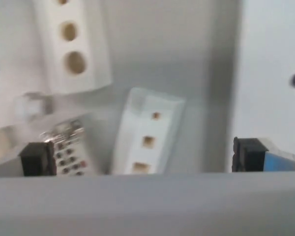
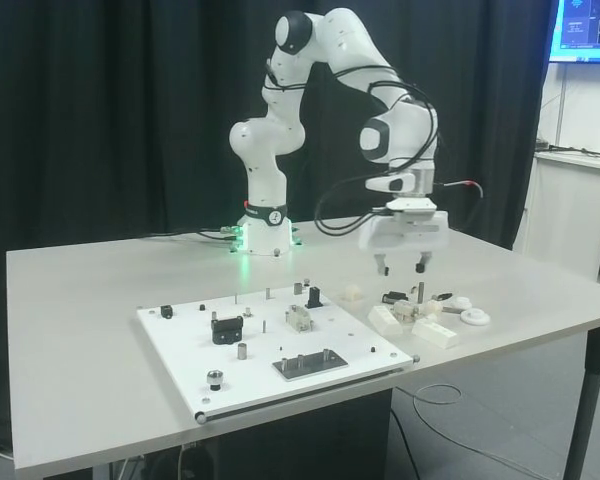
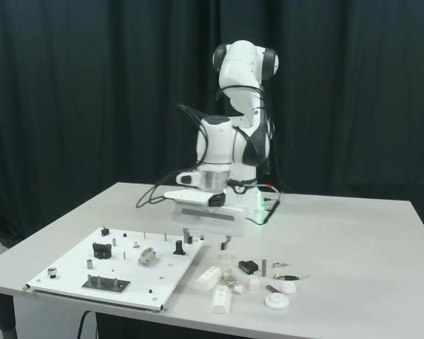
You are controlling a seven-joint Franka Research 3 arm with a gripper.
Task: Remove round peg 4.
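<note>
The white arm (image 2: 280,140) is rising from its base (image 2: 259,232), which is glowing green at the 12 o'clock edge of the desk (image 2: 80,300) in the first room view. It is bending over at the top joint and reaching down toward 3 o'clock. Its wrist is pointing straight down, so the claw (image 2: 401,268) is hanging level above the desk, well above the surface and touching nothing.

The claw is standing wide open. In the wrist view its two black fingertips (image 1: 37,158) are sitting far apart, with nothing held between them.

Directly under the claw (image 1: 142,157), a white block with square holes (image 1: 147,137) is lying on the desk. A second white block with round holes (image 1: 73,44) is lying just beside it, and a small connector with rows of pins (image 1: 69,150) is resting near one fingertip.

In the first room view these loose parts are sitting at 3 o'clock of the white board (image 2: 180,335), just off its edge.

A short grey peg (image 2: 242,350) is standing upright on the board toward its 6 o'clock edge, well apart from the claw. A slim peg (image 2: 418,292) is standing among the loose parts, near the claw and below it. I cannot tell which peg is number 4.

In the second room view the claw (image 3: 206,240) is hovering over the board's (image 3: 71,272) 3 o'clock edge, with the white blocks (image 3: 208,278) lying at 5 o'clock of it.
</note>
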